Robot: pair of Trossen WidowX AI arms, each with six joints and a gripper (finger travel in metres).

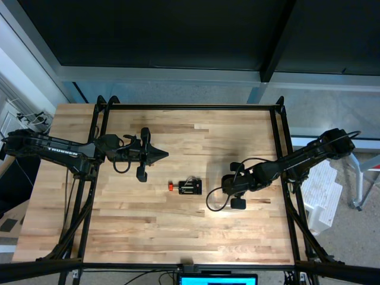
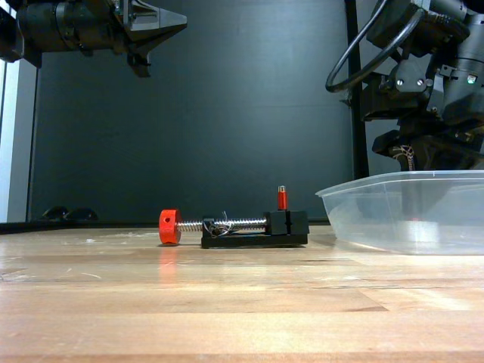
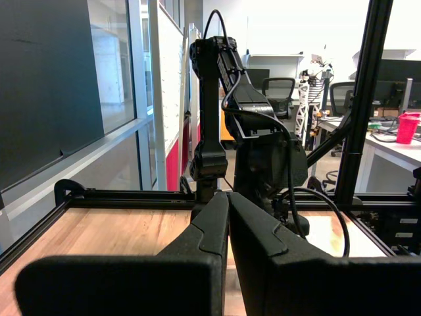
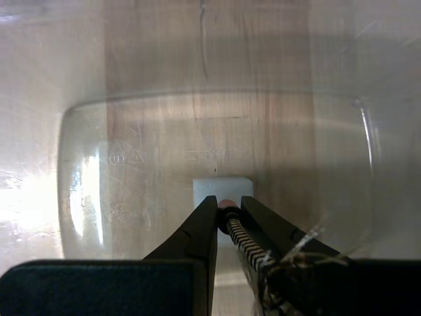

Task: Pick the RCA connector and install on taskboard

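The taskboard (image 1: 190, 188) is a small black block on the wooden table, with a red knob (image 2: 169, 226) at its left end and a short red post (image 2: 281, 198) on top. My right gripper (image 4: 227, 209) hangs over a clear plastic tray (image 2: 393, 187), just right of the taskboard, shut on the RCA connector (image 4: 238, 234), a slim dark-and-silver striped plug with a pale tip. My left gripper (image 3: 228, 205) is shut and empty, held high above the table to the left of the taskboard (image 2: 253, 229).
A small whitish square piece (image 4: 222, 187) lies on the tray's floor, right under the right gripper's tips. Black frame rails (image 1: 190, 107) run along the table's edges. The right arm's cable (image 1: 217, 199) loops close to the taskboard.
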